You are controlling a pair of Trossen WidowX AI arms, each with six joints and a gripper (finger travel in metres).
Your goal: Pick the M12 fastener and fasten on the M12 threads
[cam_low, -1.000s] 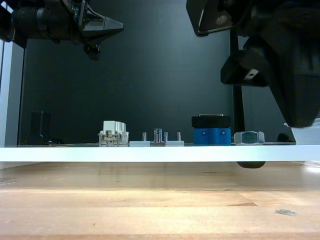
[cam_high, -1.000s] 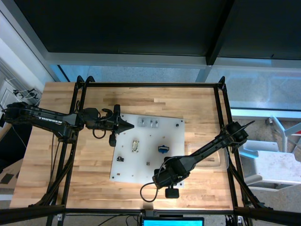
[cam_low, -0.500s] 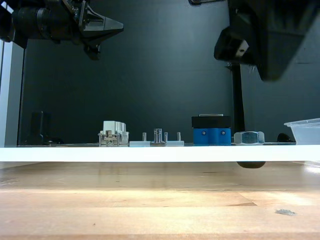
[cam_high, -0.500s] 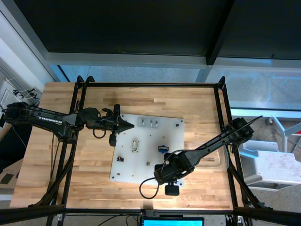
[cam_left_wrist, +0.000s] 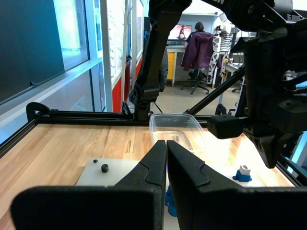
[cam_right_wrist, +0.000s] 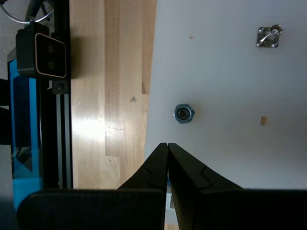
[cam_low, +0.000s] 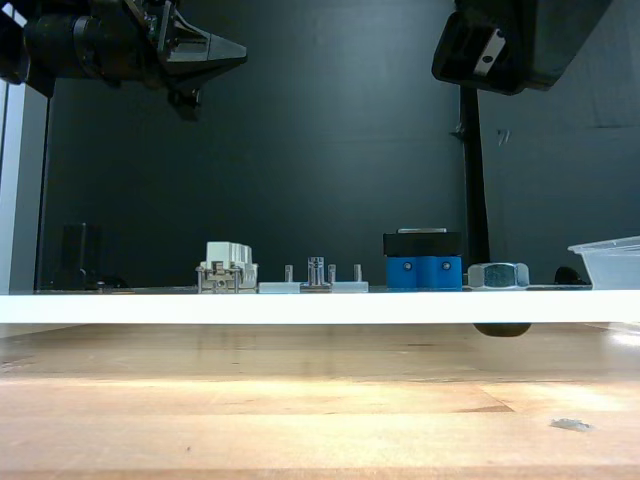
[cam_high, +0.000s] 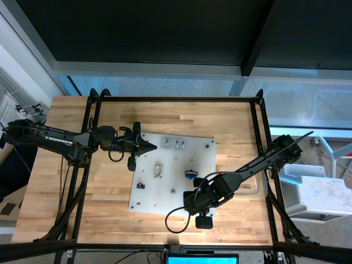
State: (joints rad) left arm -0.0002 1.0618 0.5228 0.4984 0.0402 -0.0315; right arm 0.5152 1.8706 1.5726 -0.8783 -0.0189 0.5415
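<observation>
- From above, the left gripper (cam_high: 144, 146) hangs over the far left edge of the white board (cam_high: 165, 181). The right gripper (cam_high: 188, 206) is over the board's near right edge. Just beyond it, the right arm crosses a clear tray (cam_high: 250, 191). I cannot see the nut from here, as the arm covers that spot.
- From table height, the silver nut (cam_low: 497, 275) sits low on the board, between a blue fitting (cam_low: 422, 270) and the clear tray. Both grippers are high above it and well clear.
- In the left wrist view, the left gripper's fingers (cam_left_wrist: 153, 160) are pressed together with nothing between them. They point across the board toward the tray.
- In the right wrist view, the right gripper's fingers (cam_right_wrist: 160, 163) are clenched tip to tip and hold nothing. The nut lies apart from them on the white board near its edge, on its stud, with a dark core showing in its hole. A small silver connector (cam_right_wrist: 268, 37) stands farther off.
</observation>
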